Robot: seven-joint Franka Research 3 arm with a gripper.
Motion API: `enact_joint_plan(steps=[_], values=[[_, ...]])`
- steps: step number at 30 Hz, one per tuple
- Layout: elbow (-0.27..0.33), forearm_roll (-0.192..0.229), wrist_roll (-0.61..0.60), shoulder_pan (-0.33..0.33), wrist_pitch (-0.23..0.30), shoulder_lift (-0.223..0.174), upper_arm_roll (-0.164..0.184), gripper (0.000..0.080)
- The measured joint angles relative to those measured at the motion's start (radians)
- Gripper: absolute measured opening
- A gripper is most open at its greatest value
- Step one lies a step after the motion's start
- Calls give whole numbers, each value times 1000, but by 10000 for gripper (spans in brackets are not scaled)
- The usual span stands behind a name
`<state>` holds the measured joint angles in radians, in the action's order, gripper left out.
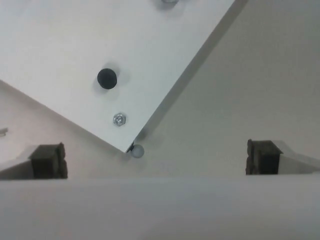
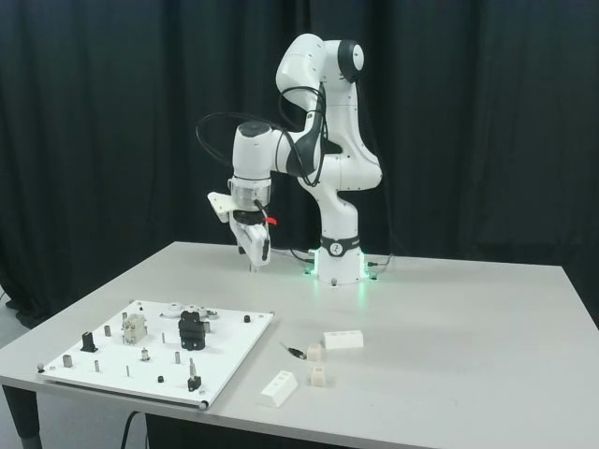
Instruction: Pick bolt 4.
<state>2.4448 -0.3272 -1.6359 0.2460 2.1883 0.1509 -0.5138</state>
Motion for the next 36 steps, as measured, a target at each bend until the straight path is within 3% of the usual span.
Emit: enact_joint_plan(steps=[12,30,36], values=[[1,-38,25,-2,0,5,0,800],[6,-40,48,-8,3,5,-3,800],[6,-53,123,-13,5,5,-4,800]])
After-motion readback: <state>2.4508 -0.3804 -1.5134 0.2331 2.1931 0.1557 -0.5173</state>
